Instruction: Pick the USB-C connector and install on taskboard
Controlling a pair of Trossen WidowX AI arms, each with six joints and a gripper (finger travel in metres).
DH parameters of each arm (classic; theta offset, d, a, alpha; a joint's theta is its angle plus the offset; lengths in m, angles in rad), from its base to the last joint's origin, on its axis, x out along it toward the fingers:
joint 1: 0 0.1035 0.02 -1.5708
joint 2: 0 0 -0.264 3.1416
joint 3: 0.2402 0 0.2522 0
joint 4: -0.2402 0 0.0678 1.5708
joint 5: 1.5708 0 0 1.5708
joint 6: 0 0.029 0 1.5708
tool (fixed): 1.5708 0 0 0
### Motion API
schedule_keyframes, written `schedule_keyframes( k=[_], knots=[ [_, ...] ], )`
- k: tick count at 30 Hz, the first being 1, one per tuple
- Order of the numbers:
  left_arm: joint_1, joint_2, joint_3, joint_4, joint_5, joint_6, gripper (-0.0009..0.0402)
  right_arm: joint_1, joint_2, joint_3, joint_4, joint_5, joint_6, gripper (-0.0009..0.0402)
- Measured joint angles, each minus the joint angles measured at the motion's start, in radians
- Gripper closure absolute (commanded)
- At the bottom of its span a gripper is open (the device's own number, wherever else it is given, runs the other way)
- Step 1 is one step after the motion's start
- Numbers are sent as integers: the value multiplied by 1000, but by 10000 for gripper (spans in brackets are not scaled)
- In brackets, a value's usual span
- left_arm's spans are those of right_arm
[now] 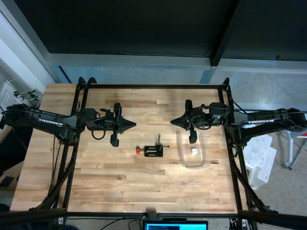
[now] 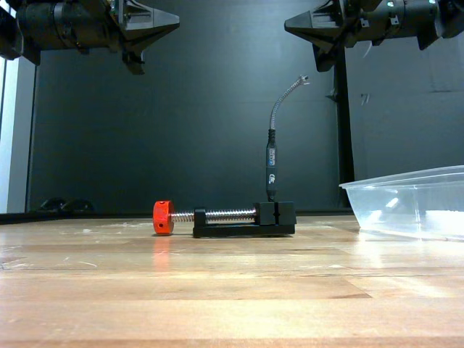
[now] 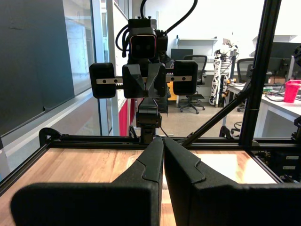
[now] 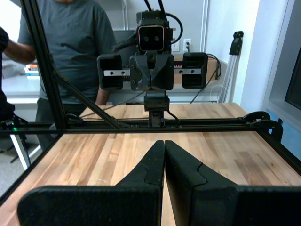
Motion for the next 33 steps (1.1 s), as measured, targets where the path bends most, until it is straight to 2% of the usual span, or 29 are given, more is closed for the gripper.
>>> schedule_keyframes(
  k=[2, 5, 9, 11, 24, 33],
  knots=[
    [0, 0, 0, 0, 0, 0, 393, 0, -3, -12, 2, 3, 0, 393],
    [0, 0, 0, 0, 0, 0, 393, 1, -13, -27, 13, 28, 0, 393],
    [0, 0, 0, 0, 0, 0, 393, 1, -18, -45, 50, 36, -4, 393],
    [0, 0, 0, 0, 0, 0, 393, 1, -18, -49, 55, 54, -6, 393],
    [0, 0, 0, 0, 0, 0, 393, 1, -18, -54, 92, 55, -53, 393],
    [0, 0, 0, 0, 0, 0, 393, 2, -17, -56, 105, 53, -49, 393]
  ],
)
